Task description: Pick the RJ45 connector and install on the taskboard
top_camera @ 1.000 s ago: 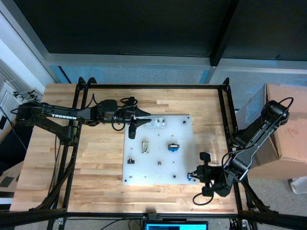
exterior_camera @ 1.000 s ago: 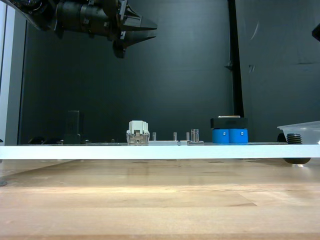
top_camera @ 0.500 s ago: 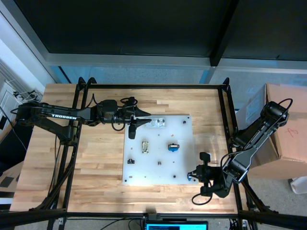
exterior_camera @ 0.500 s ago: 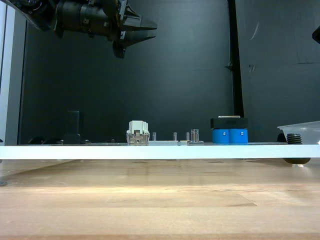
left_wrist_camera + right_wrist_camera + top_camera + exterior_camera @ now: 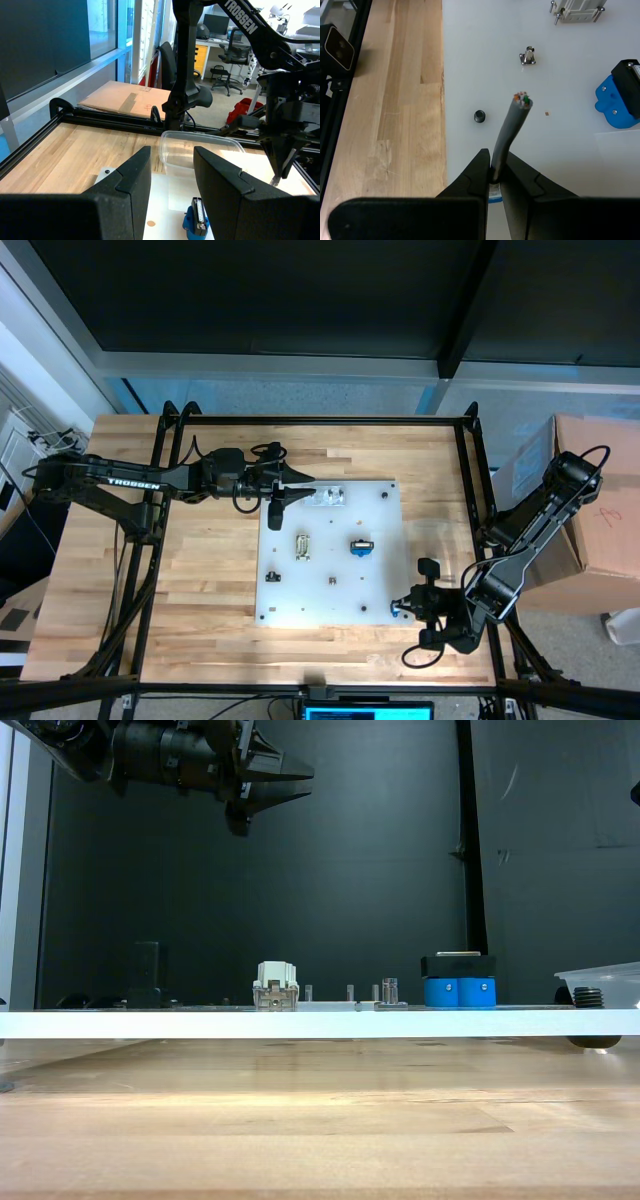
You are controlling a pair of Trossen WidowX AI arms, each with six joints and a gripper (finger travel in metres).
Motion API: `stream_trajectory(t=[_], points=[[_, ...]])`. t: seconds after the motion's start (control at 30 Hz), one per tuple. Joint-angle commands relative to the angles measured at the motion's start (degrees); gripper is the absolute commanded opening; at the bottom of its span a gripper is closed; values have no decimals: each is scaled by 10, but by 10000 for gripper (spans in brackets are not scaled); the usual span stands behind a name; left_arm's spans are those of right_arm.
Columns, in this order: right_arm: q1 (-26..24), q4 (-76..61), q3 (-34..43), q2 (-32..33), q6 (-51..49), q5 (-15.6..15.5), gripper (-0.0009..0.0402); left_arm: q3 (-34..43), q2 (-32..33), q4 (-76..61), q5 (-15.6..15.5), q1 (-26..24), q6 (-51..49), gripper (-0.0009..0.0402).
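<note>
While my right gripper, at the taskboard's near corner, pinches the RJ45 connector between its fingertips, the left gripper hangs spread above; nothing moved.

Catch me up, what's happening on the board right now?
The right gripper is at the near right corner of the task board. Its fingers are shut on the RJ45 connector, gripping it by its grey cable stub, which points out over the board. The connector is held, not seated. The left gripper hangs high above the board's far left edge with its fingers open, holding nothing.
</note>
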Motion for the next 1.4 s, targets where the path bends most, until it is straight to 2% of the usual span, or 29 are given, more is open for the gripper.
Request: stream_trajectory(t=[0.03, 1.4], points=[[0, 0, -2, 0, 0, 0, 0, 0, 0, 0, 0, 0, 0, 113], [2, 6, -5, 9, -12, -6, 0, 0, 0, 0, 0, 0, 0, 113]])
